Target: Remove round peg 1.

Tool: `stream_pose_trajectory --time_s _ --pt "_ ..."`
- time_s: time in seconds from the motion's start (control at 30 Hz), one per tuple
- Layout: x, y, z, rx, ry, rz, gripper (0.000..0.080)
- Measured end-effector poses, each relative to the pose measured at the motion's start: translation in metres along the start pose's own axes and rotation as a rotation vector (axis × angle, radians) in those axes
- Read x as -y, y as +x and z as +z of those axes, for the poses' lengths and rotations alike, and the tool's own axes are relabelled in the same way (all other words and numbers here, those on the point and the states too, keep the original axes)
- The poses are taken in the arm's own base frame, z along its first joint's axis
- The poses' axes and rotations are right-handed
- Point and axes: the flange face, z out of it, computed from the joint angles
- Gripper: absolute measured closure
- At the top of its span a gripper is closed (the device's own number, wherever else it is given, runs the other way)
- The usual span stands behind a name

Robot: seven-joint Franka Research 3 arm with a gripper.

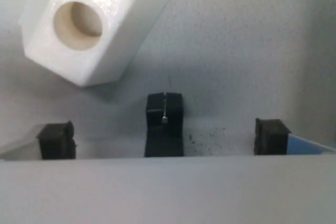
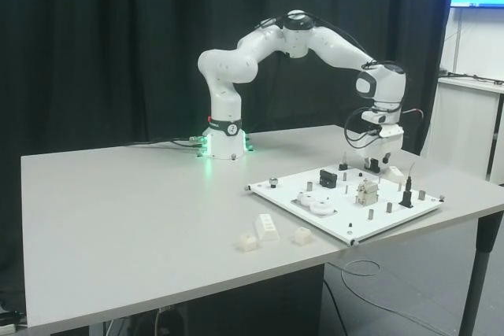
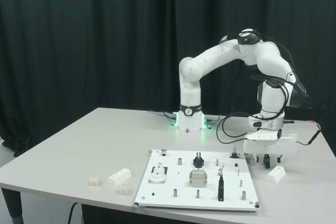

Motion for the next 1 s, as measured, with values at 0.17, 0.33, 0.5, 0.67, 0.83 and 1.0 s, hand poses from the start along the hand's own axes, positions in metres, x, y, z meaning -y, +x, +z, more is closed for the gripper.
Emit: stream_pose_trajectory --time_s 0.17,0.33,0.5,0.67,0.83,1.0 --pt "0.0 0.001 -0.006 0.0 0.006 0.006 0.0031" --pt "0.0 0.003 -0.015 0.006 0.007 0.012 0.0008" --pt "-0.001 0.007 -0.026 0.006 0.005 0.017 0.0004" --pt "-0.002 0.011 -0.038 0.002 0.007 0.022 0.0004" --pt "-0.003 0.014 -0.046 0.003 0.01 0.027 0.0003" --pt "-0.004 0.016 -0.051 0.0 0.015 0.02 0.0003"
